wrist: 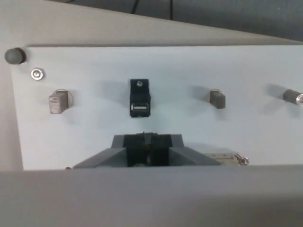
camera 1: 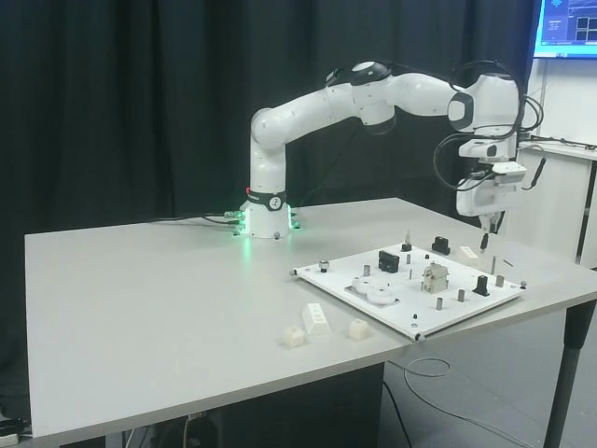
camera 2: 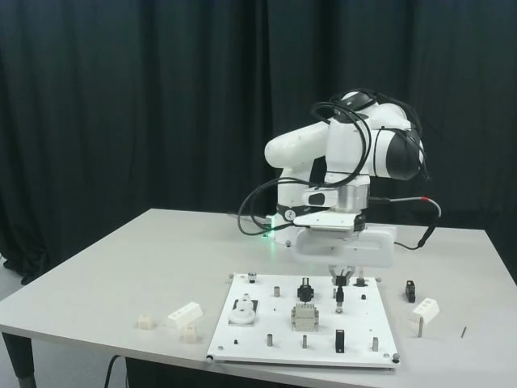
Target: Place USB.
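White arm (camera 1: 373, 98) with green base light (camera 1: 244, 222). White board (camera 2: 303, 331) on grey table (camera 1: 140, 289). Black socket (wrist: 139, 98), black curtain (camera 2: 161, 97).

And here's the white, smooth-shelled robot arm (camera 1: 373, 93), built of rounded, tube-like segments with bulging joints. A black band rings the wrist joint (camera 2: 396, 158). Black cables (camera 2: 371, 113) loop loosely around the wrist and trail off behind. The round base (camera 1: 264, 219) glows green along its lower edge. Under the wrist sits a flat, white, boxy camera housing (camera 2: 343, 242), and the black gripper fingers (wrist: 147, 149) show up close.
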